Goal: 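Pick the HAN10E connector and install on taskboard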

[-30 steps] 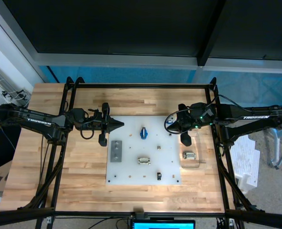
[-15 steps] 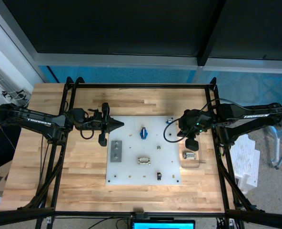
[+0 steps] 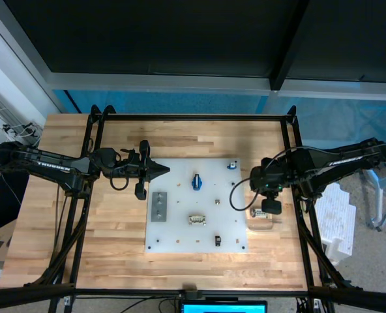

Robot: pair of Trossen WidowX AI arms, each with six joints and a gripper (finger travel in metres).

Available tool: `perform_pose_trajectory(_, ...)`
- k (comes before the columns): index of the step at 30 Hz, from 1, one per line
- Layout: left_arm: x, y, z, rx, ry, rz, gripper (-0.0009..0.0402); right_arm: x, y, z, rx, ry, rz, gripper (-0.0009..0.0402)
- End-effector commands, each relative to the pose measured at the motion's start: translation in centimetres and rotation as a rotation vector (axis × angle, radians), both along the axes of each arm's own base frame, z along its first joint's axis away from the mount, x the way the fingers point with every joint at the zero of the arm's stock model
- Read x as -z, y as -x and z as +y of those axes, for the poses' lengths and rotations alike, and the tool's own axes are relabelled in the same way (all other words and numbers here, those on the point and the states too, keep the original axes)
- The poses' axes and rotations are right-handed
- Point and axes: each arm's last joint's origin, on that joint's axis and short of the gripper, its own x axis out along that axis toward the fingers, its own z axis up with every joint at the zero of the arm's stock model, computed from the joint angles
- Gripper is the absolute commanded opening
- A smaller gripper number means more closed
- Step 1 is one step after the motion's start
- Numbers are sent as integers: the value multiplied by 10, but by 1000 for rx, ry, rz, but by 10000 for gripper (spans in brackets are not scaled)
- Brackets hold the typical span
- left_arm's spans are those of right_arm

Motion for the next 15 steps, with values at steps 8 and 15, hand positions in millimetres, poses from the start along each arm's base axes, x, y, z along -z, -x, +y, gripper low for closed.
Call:
perform_pose_trajectory(8, 0, 0, 0, 0, 0, 0, 1, 5, 7, 25, -83, 26, 57, 2)
perform_pose_trajectory(15, 0, 0, 0, 0, 0, 0, 1, 12, 7, 31, -81, 31, 83, 55)
